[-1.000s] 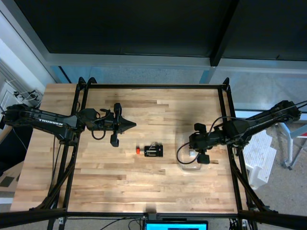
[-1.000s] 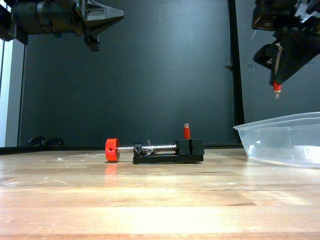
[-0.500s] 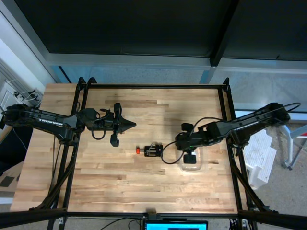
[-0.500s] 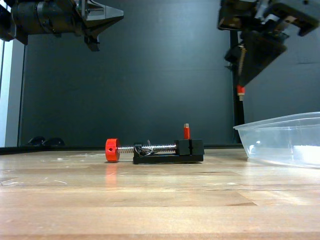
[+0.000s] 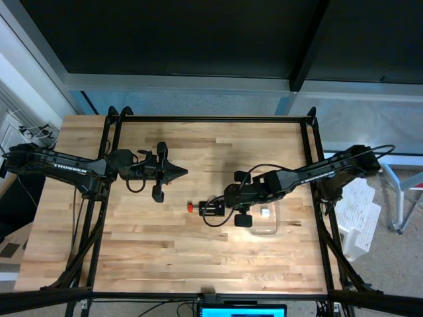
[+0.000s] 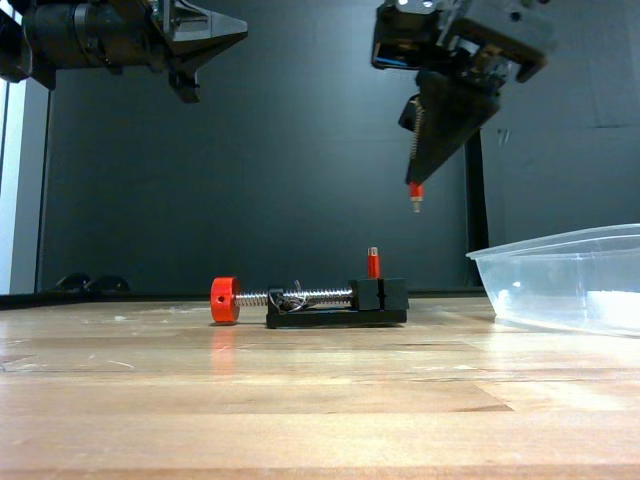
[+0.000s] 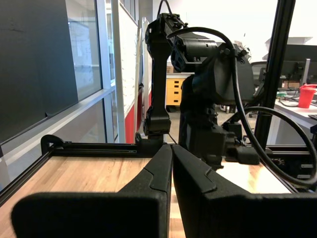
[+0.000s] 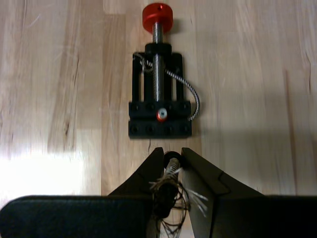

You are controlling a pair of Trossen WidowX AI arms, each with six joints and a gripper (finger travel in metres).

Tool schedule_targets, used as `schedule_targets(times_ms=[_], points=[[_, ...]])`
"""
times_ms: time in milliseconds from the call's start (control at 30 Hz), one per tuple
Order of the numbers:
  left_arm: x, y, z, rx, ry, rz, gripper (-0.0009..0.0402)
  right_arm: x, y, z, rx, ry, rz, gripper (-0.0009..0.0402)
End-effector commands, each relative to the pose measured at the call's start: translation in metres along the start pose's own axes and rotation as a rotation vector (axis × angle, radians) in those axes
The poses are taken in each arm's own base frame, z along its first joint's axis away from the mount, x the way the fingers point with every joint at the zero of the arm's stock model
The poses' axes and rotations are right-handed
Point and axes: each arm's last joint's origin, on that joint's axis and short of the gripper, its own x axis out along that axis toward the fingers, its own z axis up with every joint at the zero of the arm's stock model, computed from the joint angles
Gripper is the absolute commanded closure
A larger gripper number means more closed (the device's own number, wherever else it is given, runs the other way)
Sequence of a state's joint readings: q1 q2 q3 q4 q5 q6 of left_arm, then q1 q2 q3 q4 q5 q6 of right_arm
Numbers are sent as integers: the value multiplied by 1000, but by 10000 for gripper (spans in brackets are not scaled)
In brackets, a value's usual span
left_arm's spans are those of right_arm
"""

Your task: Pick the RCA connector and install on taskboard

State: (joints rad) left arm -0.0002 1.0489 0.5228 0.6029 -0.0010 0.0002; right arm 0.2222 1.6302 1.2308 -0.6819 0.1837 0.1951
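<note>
The taskboard (image 5: 213,209) is a small black block with a red-orange knob (image 6: 225,299) at its left end and a short red post (image 6: 373,262) on top. It lies on the wooden table and also shows in the right wrist view (image 8: 159,106). My right gripper (image 6: 419,172) hangs above and slightly right of the block, pointing down. It is shut on the RCA connector (image 6: 416,190), a tiny plug with a red tip and coiled wire (image 8: 171,163). High up at the left, my left gripper (image 5: 182,172) is shut and holds nothing.
A clear plastic tray (image 6: 570,280) stands right of the block, with a small white cube (image 5: 264,212) in it. Black frame rails run along the table's left, right and far edges.
The right arm has swung left from above the tray to over the taskboard, still holding the connector. The left arm has not moved.
</note>
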Motion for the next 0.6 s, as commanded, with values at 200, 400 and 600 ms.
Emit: schedule_targets(times_ms=[200,400,600], points=[[0,0,0,0,0,0,393,14,5,20,4,1,-2,392],[0,0,0,0,0,0,393,23,6,28,7,3,-6,392],[0,0,0,0,0,0,393,27,5,26,6,14,-9,392]])
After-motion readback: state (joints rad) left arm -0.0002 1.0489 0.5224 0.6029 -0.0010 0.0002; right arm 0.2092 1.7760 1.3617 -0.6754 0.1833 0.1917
